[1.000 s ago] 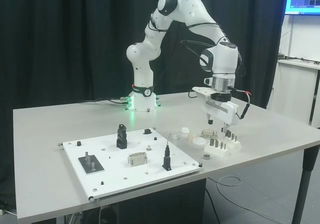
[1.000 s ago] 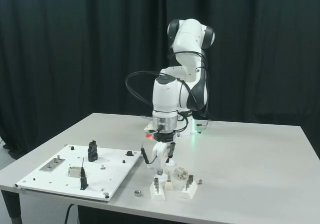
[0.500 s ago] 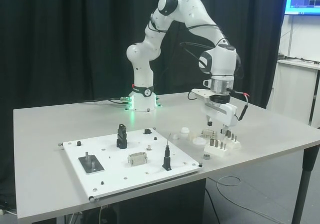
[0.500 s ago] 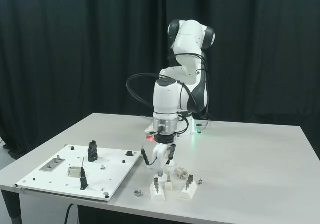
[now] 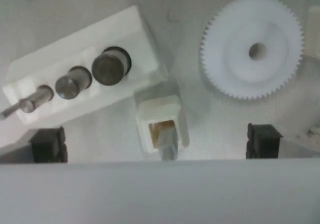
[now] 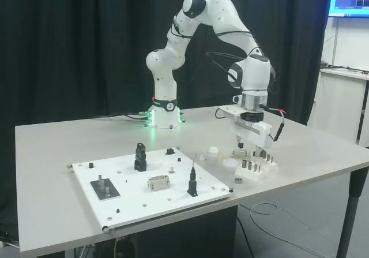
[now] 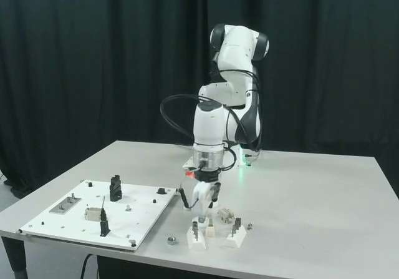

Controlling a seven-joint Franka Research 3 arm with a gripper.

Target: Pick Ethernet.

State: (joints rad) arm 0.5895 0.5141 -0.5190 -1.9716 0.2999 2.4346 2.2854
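The Ethernet connector (image 5: pixel 161 124), a small white block with a square opening, lies on the grey table directly under my gripper (image 5: pixel 156 143). Its two black fingertips (image 5: pixel 48 145) stand wide apart, one on each side of the connector, and neither touches it. The gripper is open and holds nothing. From the first room view the gripper (image 6: pixel 249 148) hangs low over the loose parts near the table's right front. The second room view shows the gripper (image 7: pixel 202 211) just above the same cluster.
A white toothed gear (image 5: pixel 252 46) lies close beside the connector. A white holder with several metal pegs (image 5: pixel 80 78) sits on its other side, and the holder (image 6: pixel 253 168) is also seen near the table edge. The white assembly board (image 6: pixel 150 180) carries black and metal fixtures.
The arm has swung the gripper a little toward the assembly board and lower, settling over the loose parts.
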